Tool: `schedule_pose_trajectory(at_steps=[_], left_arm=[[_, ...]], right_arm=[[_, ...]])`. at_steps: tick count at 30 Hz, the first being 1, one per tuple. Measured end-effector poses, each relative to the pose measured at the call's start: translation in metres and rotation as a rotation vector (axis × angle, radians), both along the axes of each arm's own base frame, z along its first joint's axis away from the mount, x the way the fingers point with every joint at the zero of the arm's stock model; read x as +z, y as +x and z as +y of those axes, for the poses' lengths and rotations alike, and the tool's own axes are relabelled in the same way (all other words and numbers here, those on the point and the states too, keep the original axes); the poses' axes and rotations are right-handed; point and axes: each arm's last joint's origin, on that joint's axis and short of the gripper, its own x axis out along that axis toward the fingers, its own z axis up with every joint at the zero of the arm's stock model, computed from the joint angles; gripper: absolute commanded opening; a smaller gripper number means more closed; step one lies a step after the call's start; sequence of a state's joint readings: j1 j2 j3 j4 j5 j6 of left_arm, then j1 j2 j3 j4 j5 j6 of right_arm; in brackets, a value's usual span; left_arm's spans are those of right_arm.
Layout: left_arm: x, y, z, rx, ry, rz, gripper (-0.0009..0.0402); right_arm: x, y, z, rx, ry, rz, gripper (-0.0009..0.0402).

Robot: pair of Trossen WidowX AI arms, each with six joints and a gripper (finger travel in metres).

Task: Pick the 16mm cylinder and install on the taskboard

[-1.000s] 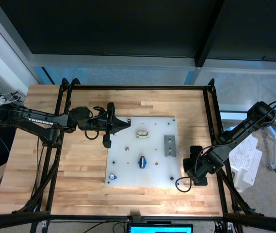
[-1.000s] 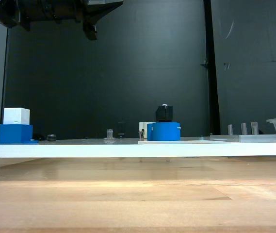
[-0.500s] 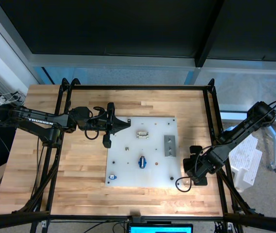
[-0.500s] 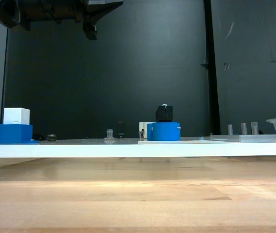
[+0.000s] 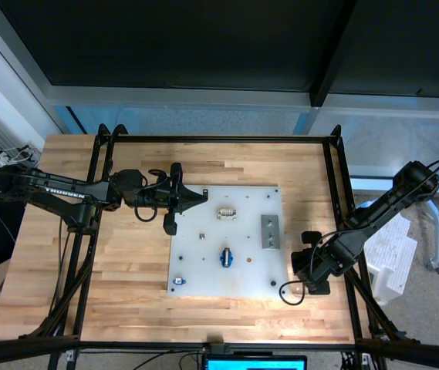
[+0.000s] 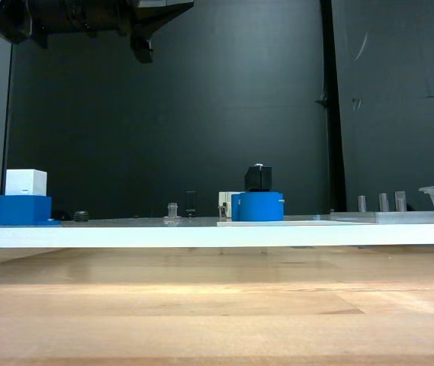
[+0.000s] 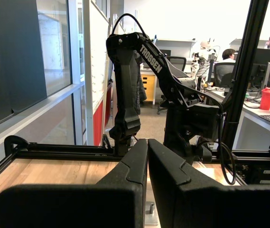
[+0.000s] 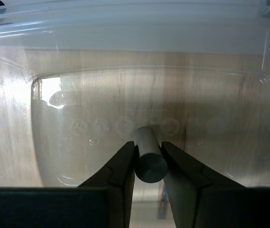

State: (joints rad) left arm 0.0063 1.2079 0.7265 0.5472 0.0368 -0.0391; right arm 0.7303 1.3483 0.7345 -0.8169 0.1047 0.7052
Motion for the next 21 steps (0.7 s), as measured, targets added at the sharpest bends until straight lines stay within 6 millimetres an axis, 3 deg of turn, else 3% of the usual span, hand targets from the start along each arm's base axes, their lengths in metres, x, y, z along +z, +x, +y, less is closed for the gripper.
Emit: schedule_pose_trajectory(at_steps=[13,21], left_arm=[[0.0,0.0,0.0,0.0,0.0,0.0,0.0001],[0.0,0.0,0.0,0.0,0.0,0.0,0.0001]], right_arm=[[0.003,-0.001,-0.001,0.0,0.011,-0.008,0.0009],[0.022,-0.004,-0.003,0.0,0.004,0.001,0.0009]])
